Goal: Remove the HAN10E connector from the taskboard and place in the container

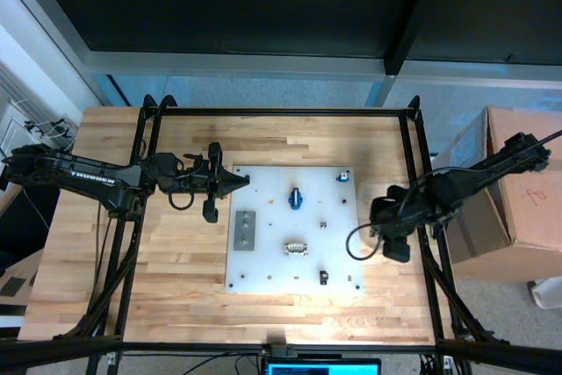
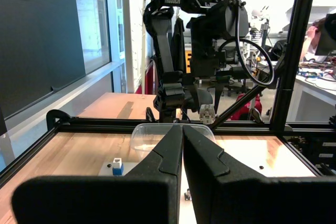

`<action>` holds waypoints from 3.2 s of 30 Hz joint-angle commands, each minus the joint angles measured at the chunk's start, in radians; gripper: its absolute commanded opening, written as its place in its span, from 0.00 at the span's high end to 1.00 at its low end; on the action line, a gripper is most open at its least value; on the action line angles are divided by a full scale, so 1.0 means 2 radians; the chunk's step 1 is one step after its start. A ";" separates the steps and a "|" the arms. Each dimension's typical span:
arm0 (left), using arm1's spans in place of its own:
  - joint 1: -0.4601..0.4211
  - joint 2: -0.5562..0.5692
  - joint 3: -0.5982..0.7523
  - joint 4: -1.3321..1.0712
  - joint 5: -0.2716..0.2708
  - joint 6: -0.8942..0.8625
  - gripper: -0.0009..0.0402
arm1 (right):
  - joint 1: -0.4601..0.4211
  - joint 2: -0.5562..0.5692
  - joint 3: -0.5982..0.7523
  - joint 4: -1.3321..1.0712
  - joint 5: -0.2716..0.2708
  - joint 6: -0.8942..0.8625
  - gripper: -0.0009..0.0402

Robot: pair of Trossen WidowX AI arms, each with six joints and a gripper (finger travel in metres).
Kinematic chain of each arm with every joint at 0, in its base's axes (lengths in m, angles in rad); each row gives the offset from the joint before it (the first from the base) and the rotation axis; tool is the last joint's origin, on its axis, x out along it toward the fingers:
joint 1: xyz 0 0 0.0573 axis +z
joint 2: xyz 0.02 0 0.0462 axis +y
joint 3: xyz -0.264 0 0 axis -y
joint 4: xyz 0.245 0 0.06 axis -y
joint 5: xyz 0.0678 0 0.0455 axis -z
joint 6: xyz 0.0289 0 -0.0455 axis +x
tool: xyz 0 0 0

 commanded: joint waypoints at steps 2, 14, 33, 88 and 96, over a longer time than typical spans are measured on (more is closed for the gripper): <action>0.000 0.000 0.000 0.000 0.000 0.000 0.98 | 0.010 -0.015 -0.009 -0.018 0.001 0.017 0.96; 0.000 0.000 0.000 0.000 0.000 0.000 0.98 | 0.013 -0.015 -0.009 -0.030 0.000 0.019 0.96; 0.000 0.000 0.000 0.000 0.000 0.000 0.98 | 0.014 -0.015 -0.027 -0.030 0.000 0.054 0.96; 0.000 0.000 0.000 0.000 0.000 0.000 0.98 | -0.006 -0.015 -0.173 0.039 0.001 0.123 0.96; 0.000 0.000 0.000 0.000 0.000 0.000 0.98 | -0.026 -0.015 -0.210 0.067 0.001 0.123 0.96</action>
